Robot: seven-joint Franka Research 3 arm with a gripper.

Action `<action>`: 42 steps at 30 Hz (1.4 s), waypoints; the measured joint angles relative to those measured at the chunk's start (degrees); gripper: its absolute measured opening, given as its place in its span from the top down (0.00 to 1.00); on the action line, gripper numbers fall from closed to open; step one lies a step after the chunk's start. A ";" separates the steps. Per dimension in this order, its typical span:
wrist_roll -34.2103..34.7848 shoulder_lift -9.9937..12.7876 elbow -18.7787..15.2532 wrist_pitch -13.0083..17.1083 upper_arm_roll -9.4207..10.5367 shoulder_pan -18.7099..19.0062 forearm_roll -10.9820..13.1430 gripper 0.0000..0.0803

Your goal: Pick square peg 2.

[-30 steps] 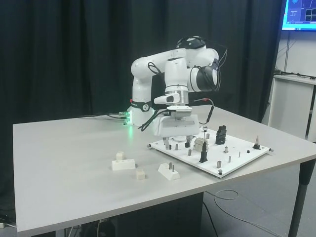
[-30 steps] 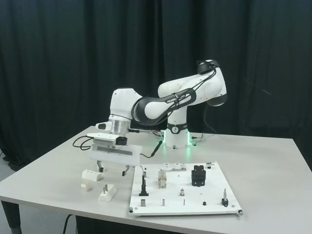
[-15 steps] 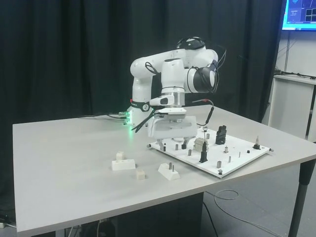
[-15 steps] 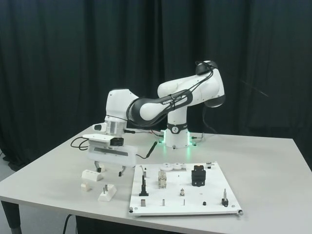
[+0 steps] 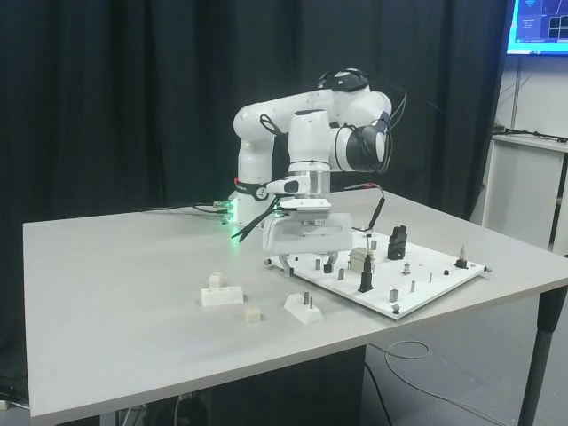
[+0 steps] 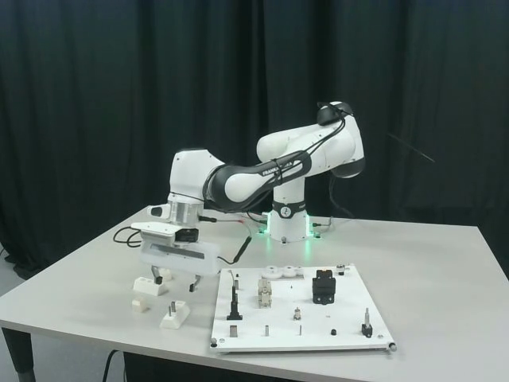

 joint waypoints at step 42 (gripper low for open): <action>-3.85 -1.79 0.56 6.01 4.09 -1.87 5.84 0.00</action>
